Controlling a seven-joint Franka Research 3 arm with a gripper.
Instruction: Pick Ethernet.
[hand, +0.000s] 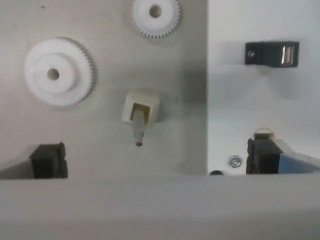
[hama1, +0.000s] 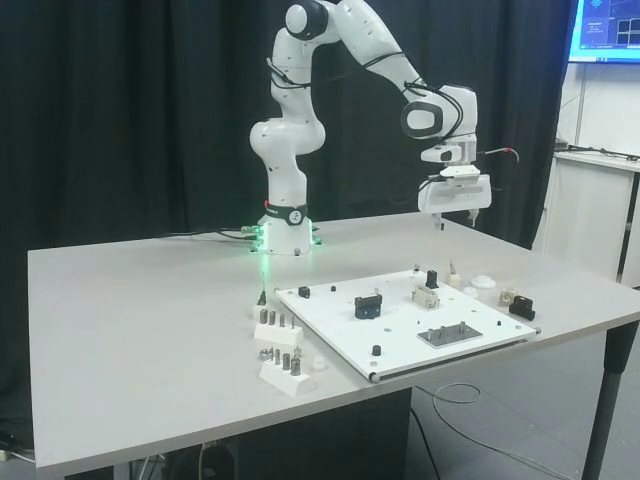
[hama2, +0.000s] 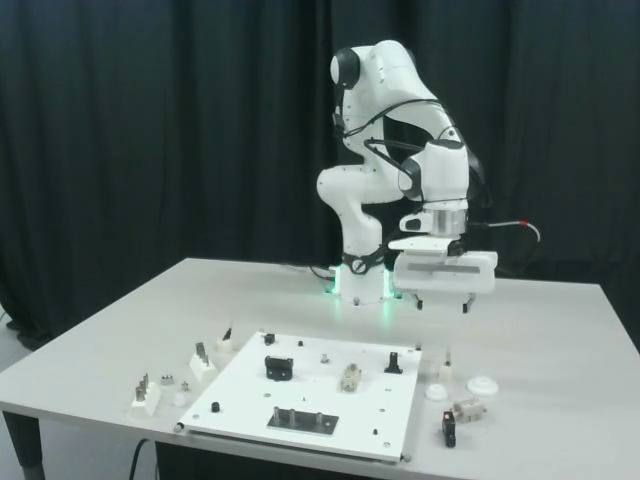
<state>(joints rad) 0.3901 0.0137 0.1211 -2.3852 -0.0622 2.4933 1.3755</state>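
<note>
My gripper (hama1: 455, 218) (hama2: 442, 302) hangs open high over the table, above the strip just beside the white board (hama2: 340, 420). In the wrist view its black fingertips (hand: 48, 161) stand far apart with nothing between them. Straight below stands a small white block with a thin stem (hand: 141, 112) (hama2: 446, 368) (hama1: 453, 270). A pale connector-like piece (hama2: 465, 410) (hama1: 508, 296) lies nearer the table's front edge, touching a black part (hama2: 449, 428). Which of these is the Ethernet plug I cannot tell.
Two white gears (hand: 59, 72) (hand: 155, 17) lie on the grey table beside the stemmed block. On the board stand a black socket block (hand: 272, 53), other black fixtures (hama2: 278, 368) and a grey plate (hama2: 302, 421). White holders with pegs (hama2: 147, 395) sit beyond the board's far side.
</note>
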